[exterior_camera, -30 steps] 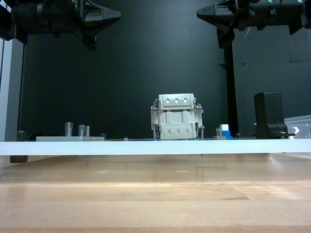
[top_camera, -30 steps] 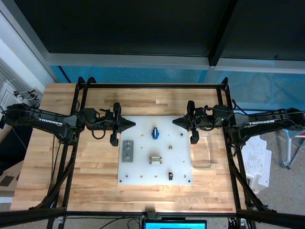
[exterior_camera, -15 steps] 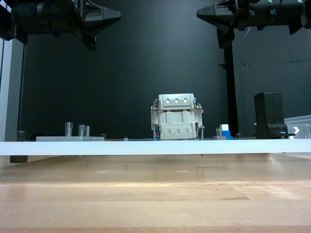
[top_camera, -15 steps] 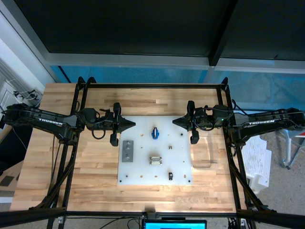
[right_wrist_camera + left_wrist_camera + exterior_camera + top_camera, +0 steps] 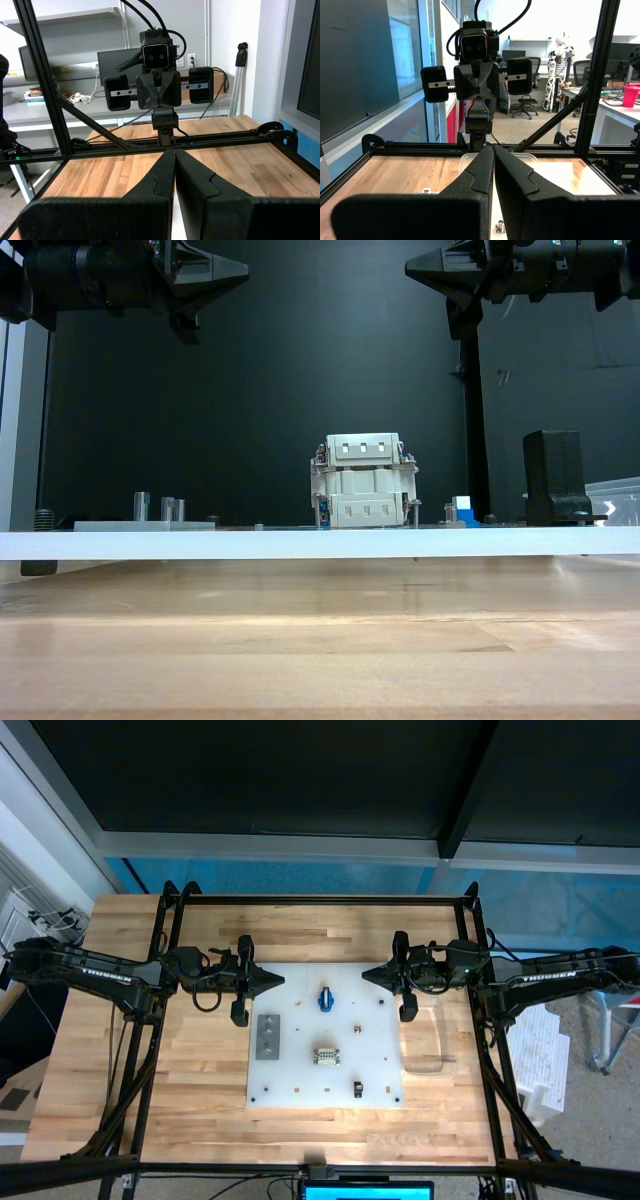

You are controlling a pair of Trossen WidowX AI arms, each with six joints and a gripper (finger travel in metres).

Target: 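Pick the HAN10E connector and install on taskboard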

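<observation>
Both jaws pressed together — left gripper (image 5: 280, 980), right gripper (image 5: 365, 974) hover above far corners of the taskboard (image 5: 295, 1082), HAN10E connector (image 5: 324, 1057) low, roughly midway between, long axis crosswise.

Count on the one wooden table (image 5: 180, 1070): one taskboard (image 5: 300, 1080), carrying one HAN10E connector (image 5: 324, 1057), one grey metal block (image 5: 268, 1035), one blue knob (image 5: 325, 998) and one small black part (image 5: 359, 1089). One clear plastic tray (image 5: 432, 1042) lies just beside the board. There are two arms with one gripper each: the left gripper (image 5: 278, 980) is above the board's far left corner and the right gripper (image 5: 367, 974) above its far right. Each has two fingers, pressed together.
</observation>
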